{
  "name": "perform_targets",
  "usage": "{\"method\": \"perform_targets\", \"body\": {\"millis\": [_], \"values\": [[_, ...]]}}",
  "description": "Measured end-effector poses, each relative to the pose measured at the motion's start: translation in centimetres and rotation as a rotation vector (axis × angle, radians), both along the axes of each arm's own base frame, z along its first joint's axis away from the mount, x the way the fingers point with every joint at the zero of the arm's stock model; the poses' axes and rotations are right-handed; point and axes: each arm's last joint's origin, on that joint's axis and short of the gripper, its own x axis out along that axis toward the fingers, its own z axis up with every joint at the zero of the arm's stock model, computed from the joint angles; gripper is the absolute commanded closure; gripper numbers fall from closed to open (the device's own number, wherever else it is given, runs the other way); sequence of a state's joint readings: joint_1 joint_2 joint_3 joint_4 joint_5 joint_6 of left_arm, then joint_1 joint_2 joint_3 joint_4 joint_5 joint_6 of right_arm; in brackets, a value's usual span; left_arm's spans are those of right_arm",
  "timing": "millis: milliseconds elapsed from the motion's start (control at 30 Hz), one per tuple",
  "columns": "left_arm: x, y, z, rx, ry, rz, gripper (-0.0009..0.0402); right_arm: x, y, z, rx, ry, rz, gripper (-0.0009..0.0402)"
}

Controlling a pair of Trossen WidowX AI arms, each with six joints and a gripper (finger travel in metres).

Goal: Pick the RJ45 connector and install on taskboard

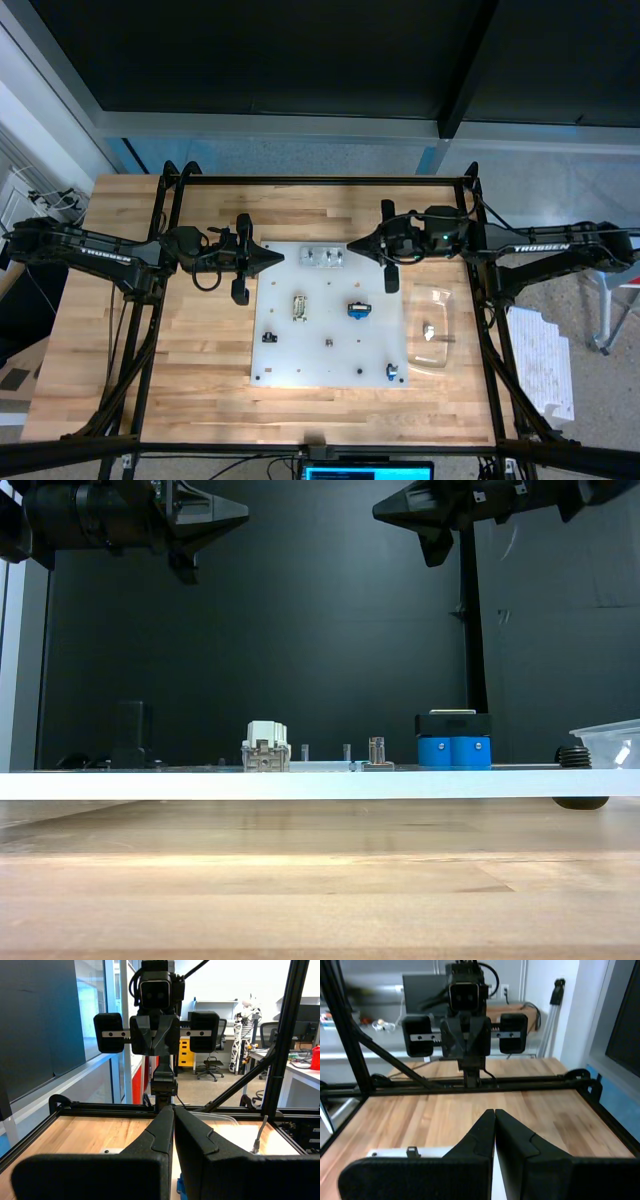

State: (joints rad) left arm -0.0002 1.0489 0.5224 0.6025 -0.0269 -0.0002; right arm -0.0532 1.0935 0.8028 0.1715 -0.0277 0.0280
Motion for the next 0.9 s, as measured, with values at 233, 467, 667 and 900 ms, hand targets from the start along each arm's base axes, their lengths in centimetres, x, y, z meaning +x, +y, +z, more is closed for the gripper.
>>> {"method": "perform_targets", "body": {"millis": [233, 467, 667, 900], "values": [[0.0, 0.0, 0.0, 0.0, 0.0, 0.0, 0.0393, -0.4, 0.0, -1.3, 0.017, -0.047, -0.002, 0.0393], [0.0, 0.0, 0.0, 0.0, 0.0, 0.0, 0.0393, -0.6, 0.0, -2.0, 0.015, -0.084, 0.0, 0.0393], [0.0, 0.0, 0.0, 0.0, 0.0, 0.0, 0.0393, -0.6, 0.1, -2.1, 0.014, -0.098, 0.001, 0.0393], [0.0, 0.0, 0.0, 0.0, 0.0, 0.0, 0.0393, -0.7, 0.1, -2.0, 0.013, -0.127, 0.002, 0.0393]]}}
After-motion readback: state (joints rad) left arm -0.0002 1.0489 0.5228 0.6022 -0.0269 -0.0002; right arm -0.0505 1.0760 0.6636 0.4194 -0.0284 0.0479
